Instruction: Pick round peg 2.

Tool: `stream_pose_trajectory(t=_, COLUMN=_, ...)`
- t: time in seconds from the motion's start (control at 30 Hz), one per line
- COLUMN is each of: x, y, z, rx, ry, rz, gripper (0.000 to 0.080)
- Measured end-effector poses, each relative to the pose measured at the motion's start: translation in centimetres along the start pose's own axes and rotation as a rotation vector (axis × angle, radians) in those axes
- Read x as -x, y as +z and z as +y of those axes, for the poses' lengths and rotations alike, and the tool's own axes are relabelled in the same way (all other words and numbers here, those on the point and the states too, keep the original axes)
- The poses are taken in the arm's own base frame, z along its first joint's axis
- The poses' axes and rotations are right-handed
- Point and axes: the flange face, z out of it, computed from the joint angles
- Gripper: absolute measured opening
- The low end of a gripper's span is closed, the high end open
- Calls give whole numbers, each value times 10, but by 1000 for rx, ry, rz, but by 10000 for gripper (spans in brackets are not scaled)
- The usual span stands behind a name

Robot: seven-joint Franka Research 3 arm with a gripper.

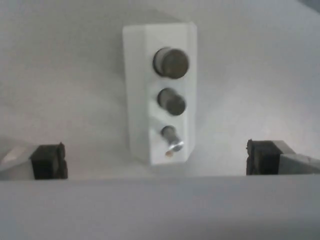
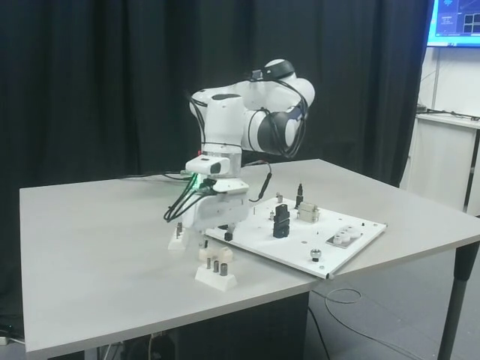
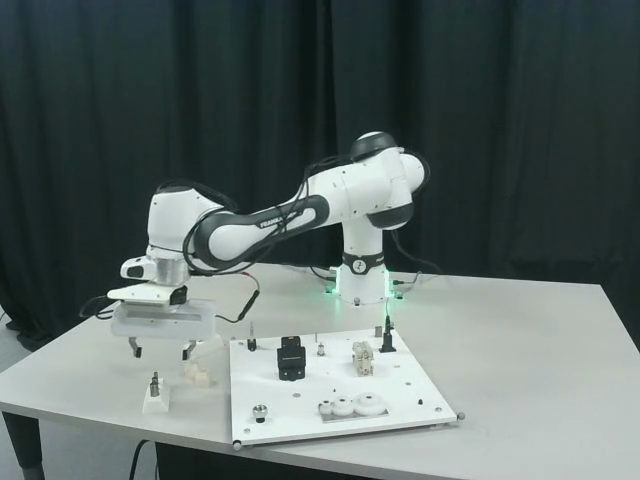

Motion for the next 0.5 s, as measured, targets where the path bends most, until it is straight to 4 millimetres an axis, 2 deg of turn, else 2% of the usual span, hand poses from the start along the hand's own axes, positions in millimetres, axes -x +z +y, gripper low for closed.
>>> stream_pose_trajectory(t=0.27, x=-18, y=8, z=7, rx=6, ry=-12, rz=-53, gripper=800)
stream_pose_trajectory(t=0.5, x=-24, y=20, z=13, rx=-1, ry=-9, rz=-111, gripper=800)
